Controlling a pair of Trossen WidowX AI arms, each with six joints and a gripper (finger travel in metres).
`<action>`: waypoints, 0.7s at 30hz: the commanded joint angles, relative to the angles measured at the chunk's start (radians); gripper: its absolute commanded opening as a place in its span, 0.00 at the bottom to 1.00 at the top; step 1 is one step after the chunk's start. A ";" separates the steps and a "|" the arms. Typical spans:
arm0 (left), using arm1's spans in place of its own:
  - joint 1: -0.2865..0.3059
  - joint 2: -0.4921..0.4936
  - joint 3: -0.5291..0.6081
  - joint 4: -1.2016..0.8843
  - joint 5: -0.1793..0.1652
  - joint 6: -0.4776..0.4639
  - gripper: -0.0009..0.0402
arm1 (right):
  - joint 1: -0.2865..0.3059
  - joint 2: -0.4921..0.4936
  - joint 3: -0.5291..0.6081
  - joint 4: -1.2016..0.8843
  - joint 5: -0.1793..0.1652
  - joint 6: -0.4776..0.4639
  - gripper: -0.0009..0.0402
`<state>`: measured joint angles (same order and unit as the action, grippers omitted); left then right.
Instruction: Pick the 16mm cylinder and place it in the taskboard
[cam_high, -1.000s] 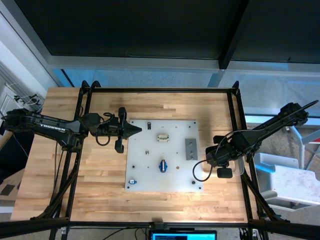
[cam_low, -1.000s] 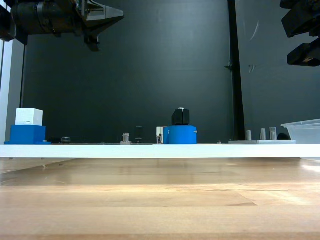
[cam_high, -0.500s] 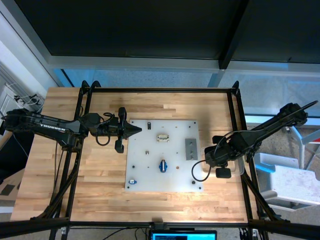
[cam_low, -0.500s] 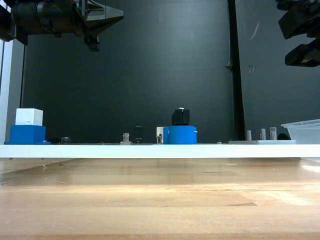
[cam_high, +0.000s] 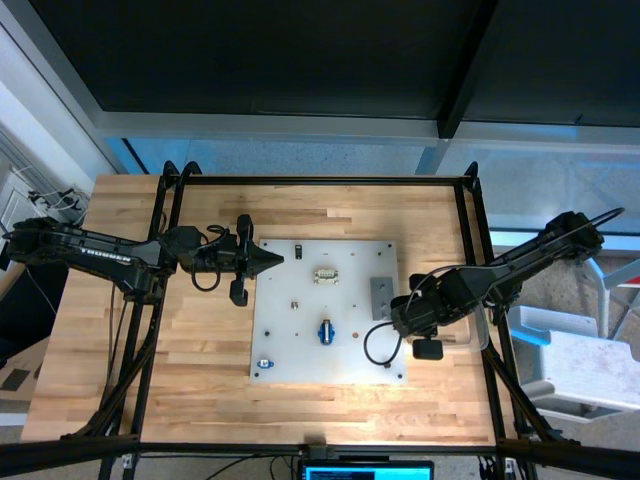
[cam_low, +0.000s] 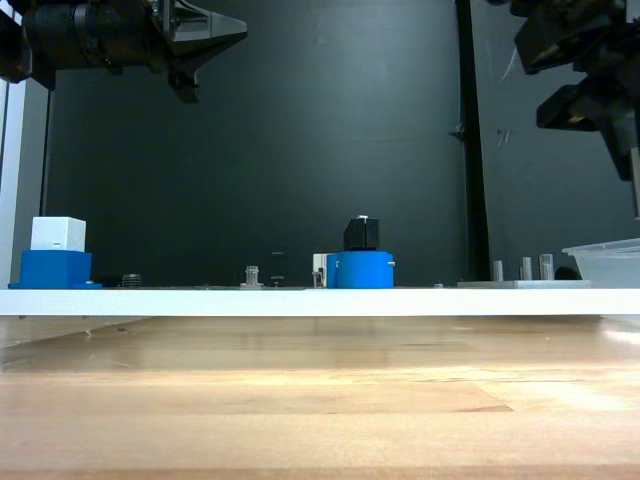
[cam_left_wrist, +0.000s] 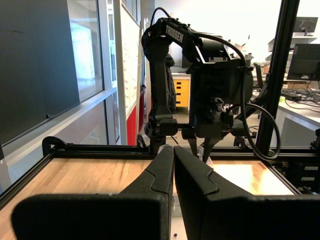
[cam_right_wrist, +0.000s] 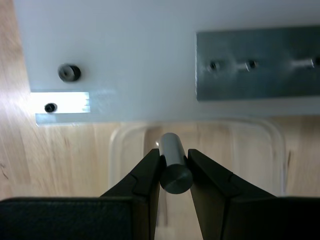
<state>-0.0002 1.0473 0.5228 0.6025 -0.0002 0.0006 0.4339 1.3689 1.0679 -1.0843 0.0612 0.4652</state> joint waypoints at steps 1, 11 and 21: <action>0.000 0.000 0.000 0.000 0.000 0.000 0.02 | -0.009 0.039 0.032 0.003 -0.001 -0.008 0.04; 0.000 0.000 0.000 0.000 0.000 0.000 0.02 | -0.036 0.146 0.126 0.014 -0.001 -0.028 0.04; 0.000 0.000 0.000 0.000 0.000 0.000 0.02 | -0.064 0.235 0.208 0.025 0.000 -0.043 0.04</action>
